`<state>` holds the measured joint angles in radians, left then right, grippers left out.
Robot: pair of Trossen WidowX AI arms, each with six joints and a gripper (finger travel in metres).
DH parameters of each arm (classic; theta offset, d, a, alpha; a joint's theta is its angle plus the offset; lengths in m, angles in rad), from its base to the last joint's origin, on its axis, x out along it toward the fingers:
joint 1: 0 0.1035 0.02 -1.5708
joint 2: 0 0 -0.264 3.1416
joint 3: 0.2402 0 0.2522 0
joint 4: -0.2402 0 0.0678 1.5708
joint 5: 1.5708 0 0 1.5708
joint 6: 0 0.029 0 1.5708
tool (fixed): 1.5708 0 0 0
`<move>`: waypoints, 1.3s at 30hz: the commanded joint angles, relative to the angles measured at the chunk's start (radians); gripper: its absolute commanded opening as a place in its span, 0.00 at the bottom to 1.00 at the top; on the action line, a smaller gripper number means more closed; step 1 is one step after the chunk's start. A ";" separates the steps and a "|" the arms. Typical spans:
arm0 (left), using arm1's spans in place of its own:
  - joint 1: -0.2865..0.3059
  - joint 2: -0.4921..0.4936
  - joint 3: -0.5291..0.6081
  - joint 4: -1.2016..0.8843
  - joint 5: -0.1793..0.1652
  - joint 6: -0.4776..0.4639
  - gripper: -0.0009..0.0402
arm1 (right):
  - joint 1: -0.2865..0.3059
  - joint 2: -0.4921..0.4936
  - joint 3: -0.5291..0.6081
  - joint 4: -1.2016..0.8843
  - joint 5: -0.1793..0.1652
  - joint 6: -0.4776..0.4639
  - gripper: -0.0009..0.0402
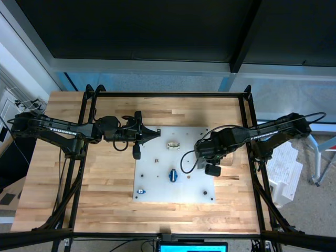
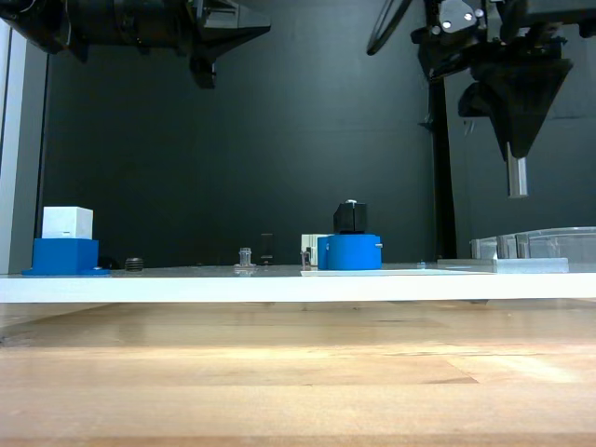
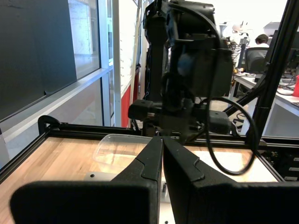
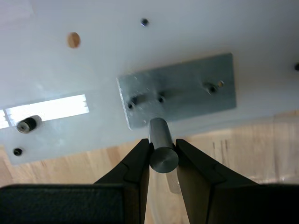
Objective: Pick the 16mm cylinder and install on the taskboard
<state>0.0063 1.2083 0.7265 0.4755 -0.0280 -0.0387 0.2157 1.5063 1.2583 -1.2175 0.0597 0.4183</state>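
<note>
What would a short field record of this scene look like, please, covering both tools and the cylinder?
Left tool: shut, empty, high over the far left corner of the taskboard
Right tool: shut on the 16mm cylinder, above the grey metal block
16mm cylinder: upright, hanging clear of the taskboard
Install: not yet done

Right gripper [image 4: 162, 145], black, closed on a plain silver-grey 16mm cylinder [image 4: 163, 158] above the white taskboard [image 4: 93, 60] and its dull grey metal block [image 4: 187, 93]. Left gripper [image 3: 162, 142], black, fingers together, aloft by the taskboard's left edge. Beneath both: blue fitting [image 1: 172, 175]; pale wood-grain surface [image 1: 105, 189] in plank stripes.
</note>
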 commanded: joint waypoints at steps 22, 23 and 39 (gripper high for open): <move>0.000 0.000 0.000 0.000 0.000 0.000 0.02 | 0.087 0.281 0.217 0.075 0.000 0.000 0.04; 0.000 0.000 0.000 0.000 0.000 0.000 0.02 | 0.087 0.288 0.223 0.078 0.000 0.000 0.04; 0.000 0.000 0.000 0.000 0.000 0.000 0.02 | 0.108 0.378 0.250 0.137 -0.010 0.002 0.04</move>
<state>0.0063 1.2083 0.7265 0.4759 -0.0277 -0.0387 0.3206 1.8786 1.5082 -1.0824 0.0490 0.4206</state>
